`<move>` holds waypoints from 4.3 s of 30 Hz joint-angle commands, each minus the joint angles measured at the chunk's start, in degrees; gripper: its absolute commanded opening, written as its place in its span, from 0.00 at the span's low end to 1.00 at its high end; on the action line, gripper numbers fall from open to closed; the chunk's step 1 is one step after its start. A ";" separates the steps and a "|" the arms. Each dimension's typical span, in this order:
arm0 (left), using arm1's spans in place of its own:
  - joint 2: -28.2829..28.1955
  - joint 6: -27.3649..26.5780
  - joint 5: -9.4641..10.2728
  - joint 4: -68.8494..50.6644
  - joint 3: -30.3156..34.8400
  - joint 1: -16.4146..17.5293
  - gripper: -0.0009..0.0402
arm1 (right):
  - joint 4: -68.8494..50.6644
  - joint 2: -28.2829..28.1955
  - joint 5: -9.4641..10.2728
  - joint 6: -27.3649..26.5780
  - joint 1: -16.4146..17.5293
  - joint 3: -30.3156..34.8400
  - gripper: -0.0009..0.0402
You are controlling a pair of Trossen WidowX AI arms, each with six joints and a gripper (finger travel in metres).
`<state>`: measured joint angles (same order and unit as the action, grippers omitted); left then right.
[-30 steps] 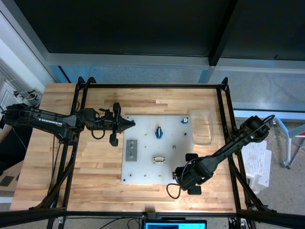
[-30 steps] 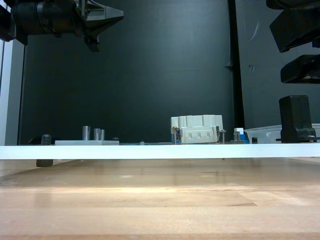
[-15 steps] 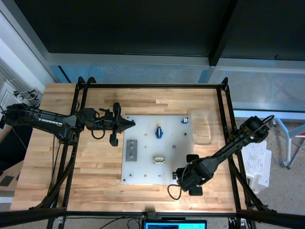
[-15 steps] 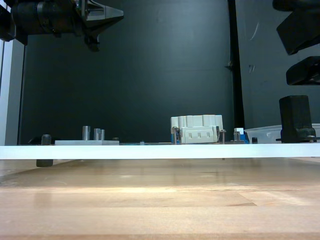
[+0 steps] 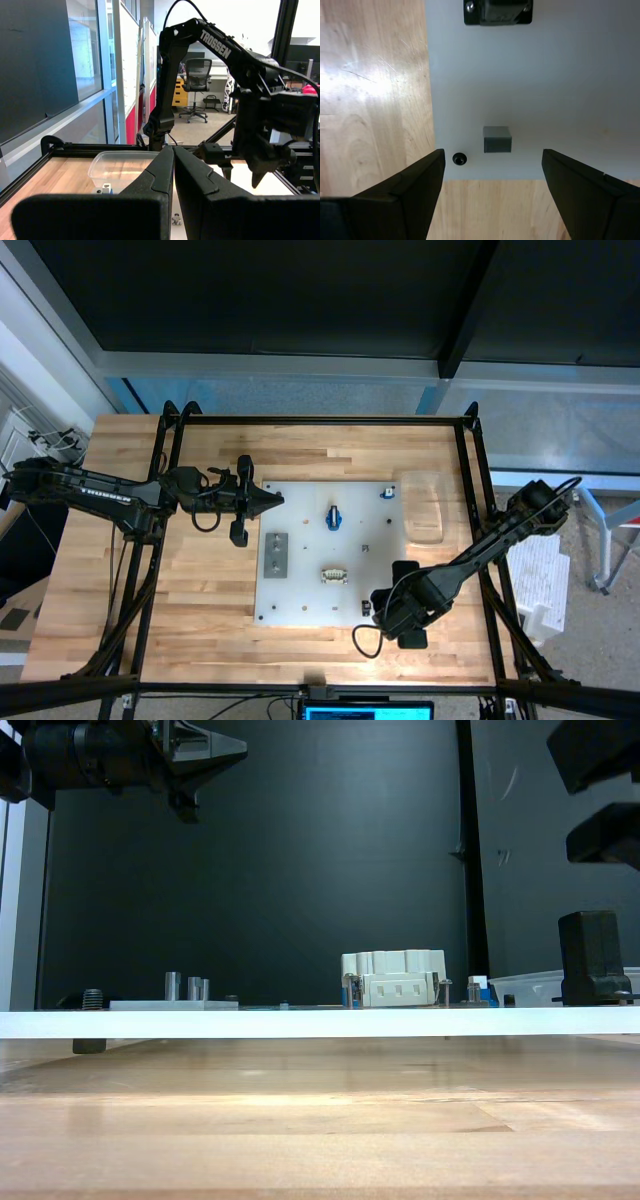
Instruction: Pick the 16mm bar and install on taskboard
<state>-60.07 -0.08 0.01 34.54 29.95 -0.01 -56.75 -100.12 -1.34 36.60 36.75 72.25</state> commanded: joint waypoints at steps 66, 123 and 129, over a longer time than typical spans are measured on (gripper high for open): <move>-0.02 0.02 0.00 0.00 0.00 0.02 0.02 | 7.34 21.64 -4.48 -33.03 -33.88 0.17 0.43; -0.02 0.02 0.00 0.00 0.00 0.00 0.02 | 81.50 38.69 2.89 -33.75 -39.41 -34.84 0.02; -0.02 0.02 0.00 0.00 0.00 0.00 0.02 | 82.18 39.01 2.97 -32.63 -39.36 -35.85 0.02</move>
<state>-60.07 -0.05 0.03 34.52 29.95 -0.01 24.91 -61.19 1.61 3.99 -2.66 36.77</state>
